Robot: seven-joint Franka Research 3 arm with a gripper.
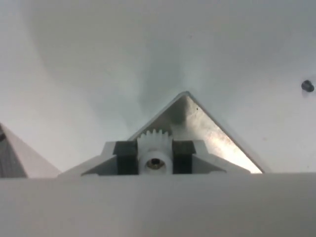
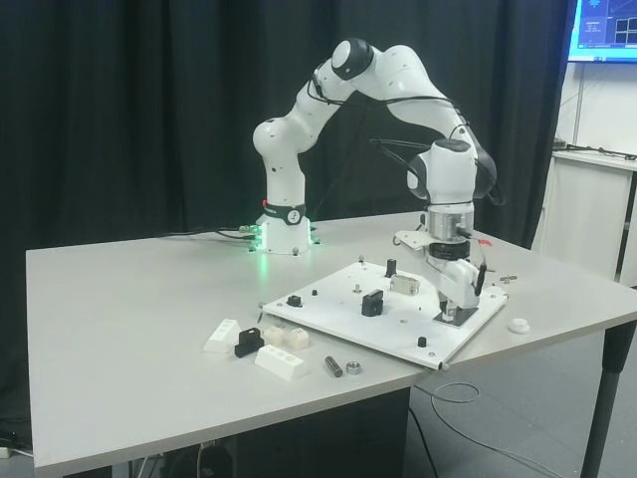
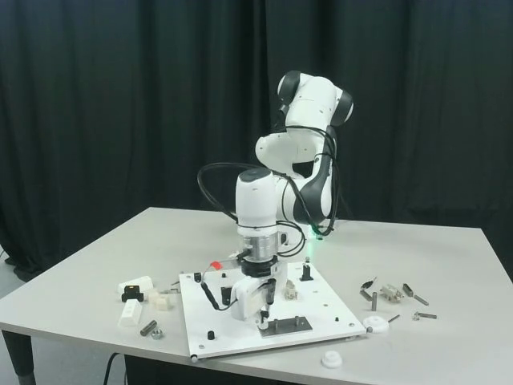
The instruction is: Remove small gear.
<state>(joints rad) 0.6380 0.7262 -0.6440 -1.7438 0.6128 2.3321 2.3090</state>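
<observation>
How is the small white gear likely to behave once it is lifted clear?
The small gear looks like stiff moulded plastic, so probably light and rigid. Held between the gripper pads across its toothed rim, it might slip or rotate. Being round, it would likely roll if dropped.

The grey table (image 2: 119, 299) carries the arm's base (image 2: 284, 236) toward its back edge and a white board (image 2: 328, 321) at the front edge. Beside the board lie 3 white blocks (image 2: 282, 360), and a white disc (image 2: 519, 326) near the other corner.

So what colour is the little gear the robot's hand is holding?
White. The small gear shows best in the wrist view, pinched between the hand's two black fingers.
</observation>
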